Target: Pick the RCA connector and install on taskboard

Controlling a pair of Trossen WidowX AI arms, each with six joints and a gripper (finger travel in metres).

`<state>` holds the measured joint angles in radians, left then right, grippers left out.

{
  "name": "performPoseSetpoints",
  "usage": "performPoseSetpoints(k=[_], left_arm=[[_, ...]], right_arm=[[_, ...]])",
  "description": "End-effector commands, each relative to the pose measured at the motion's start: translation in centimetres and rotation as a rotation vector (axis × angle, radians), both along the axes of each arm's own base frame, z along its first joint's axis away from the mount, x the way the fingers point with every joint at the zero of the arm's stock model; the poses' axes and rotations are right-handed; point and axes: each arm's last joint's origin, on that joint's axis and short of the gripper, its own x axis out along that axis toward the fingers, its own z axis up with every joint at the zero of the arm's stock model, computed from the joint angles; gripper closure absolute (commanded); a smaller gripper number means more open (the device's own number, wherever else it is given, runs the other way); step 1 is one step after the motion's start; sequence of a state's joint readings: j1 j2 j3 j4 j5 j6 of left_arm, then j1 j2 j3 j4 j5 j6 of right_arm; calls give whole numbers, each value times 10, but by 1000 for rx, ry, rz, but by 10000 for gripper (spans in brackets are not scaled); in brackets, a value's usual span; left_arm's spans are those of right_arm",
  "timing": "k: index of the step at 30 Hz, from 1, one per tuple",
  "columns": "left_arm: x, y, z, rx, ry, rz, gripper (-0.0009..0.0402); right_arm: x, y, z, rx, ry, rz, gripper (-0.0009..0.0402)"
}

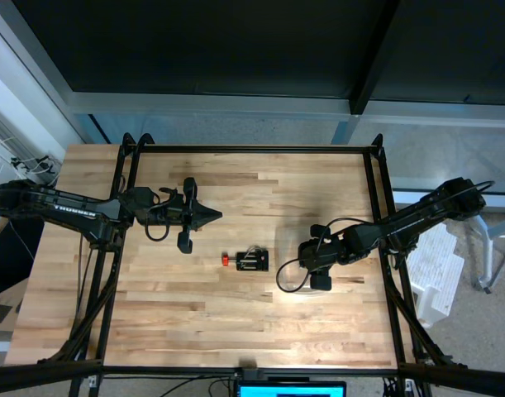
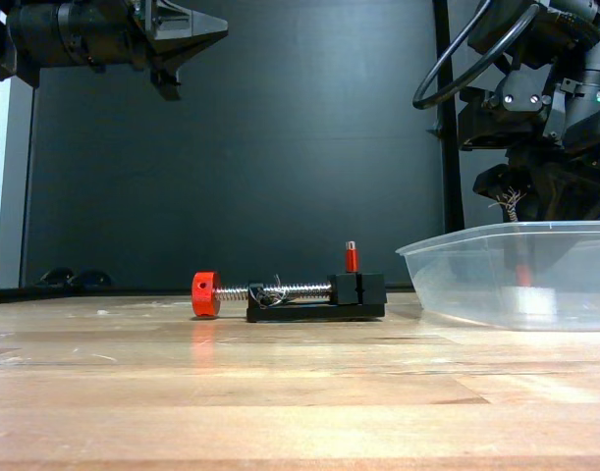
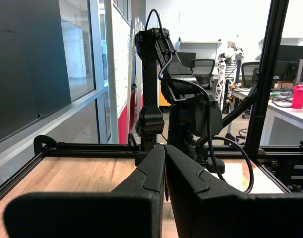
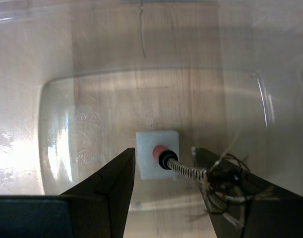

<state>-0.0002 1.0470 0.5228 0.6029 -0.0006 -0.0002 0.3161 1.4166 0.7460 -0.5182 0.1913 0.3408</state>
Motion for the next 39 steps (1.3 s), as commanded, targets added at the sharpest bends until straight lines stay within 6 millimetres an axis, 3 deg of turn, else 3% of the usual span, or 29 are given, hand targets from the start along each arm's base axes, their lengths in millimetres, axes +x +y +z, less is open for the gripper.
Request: performPoseSetpoints(k=[1,28,39], left_arm=[[0,0,0,0,0,0,393],[0,0,0,0,0,0,393],[0,0,0,0,0,0,393]], right_arm=[[1,0,0,-3,-9,12,228],[-1,-1,-4,-3,-13,16,231],[-1,-1,-5,-1,-15,14,290]])
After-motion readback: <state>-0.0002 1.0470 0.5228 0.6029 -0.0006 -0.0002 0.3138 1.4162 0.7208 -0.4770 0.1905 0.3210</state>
